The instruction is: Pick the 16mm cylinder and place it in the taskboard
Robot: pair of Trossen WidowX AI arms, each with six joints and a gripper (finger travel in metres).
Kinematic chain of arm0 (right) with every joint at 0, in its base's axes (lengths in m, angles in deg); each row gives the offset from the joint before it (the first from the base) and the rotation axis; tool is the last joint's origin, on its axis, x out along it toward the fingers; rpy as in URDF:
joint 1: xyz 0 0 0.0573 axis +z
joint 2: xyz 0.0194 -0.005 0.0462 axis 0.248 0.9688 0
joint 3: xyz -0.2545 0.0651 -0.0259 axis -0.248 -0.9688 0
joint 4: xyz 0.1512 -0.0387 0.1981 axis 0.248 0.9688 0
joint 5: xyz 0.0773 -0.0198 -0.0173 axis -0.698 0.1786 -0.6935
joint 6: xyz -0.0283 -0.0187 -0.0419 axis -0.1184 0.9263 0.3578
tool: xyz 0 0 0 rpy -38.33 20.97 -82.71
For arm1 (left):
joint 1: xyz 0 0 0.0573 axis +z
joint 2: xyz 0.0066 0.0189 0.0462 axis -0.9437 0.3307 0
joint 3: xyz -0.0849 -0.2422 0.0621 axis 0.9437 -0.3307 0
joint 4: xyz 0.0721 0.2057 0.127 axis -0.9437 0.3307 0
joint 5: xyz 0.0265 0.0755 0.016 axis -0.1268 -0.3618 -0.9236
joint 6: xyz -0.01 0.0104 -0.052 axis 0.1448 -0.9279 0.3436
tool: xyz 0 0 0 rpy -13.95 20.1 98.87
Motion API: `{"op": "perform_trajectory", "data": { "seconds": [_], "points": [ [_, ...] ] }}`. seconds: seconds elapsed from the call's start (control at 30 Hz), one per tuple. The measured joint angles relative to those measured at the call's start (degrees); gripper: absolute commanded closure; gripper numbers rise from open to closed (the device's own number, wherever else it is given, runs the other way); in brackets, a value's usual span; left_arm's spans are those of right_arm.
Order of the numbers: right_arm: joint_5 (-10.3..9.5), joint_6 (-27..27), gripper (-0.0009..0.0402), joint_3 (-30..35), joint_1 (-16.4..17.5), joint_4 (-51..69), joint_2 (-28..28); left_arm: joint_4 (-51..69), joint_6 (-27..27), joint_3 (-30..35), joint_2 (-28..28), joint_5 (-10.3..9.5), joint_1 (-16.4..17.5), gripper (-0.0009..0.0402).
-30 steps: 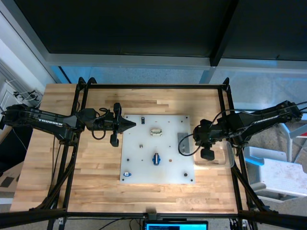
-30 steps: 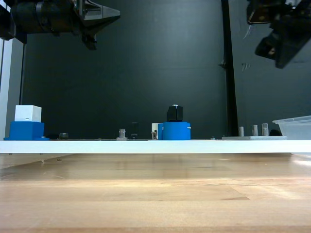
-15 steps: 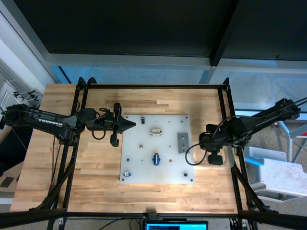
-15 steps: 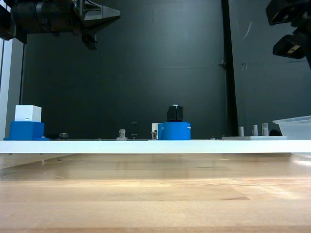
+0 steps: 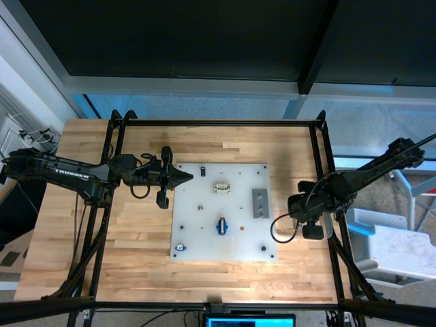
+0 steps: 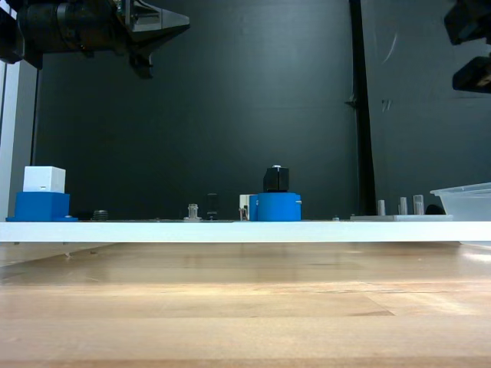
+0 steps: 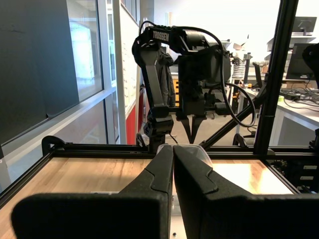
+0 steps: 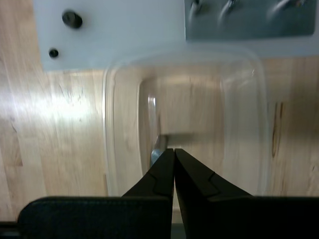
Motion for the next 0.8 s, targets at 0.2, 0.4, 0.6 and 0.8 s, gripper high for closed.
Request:
{"op": "perform_trajectory", "data": {
  "seconds": [0.2, 0.4, 0.6, 0.8],
  "points": [
    [-0.02, -2.69, 0.0393, -2.05, 2.16, -0.20, 0.00, 0.00, 0.00, 0.00, 0.02, 0.00, 0.00, 0.0393],
    [0.00, -4.52, 0.0393, -3.30, 3.89, -0.35, 0.00, 0.00, 0.00, 0.02, 0.02, 0.00, 0.00, 0.0393],
    [0.00, -5.49, 0.0389, -5.18, 4.66, -0.57, 0.00, 0.02, 0.00, 0.02, 0.02, -0.02, 0.00, 0.0393],
    [0.11, -5.46, 0.0349, -5.90, 4.87, -1.46, 0.02, 0.02, 0.00, 0.02, 0.02, 0.00, 0.00, 0.0393]
  ]
}}
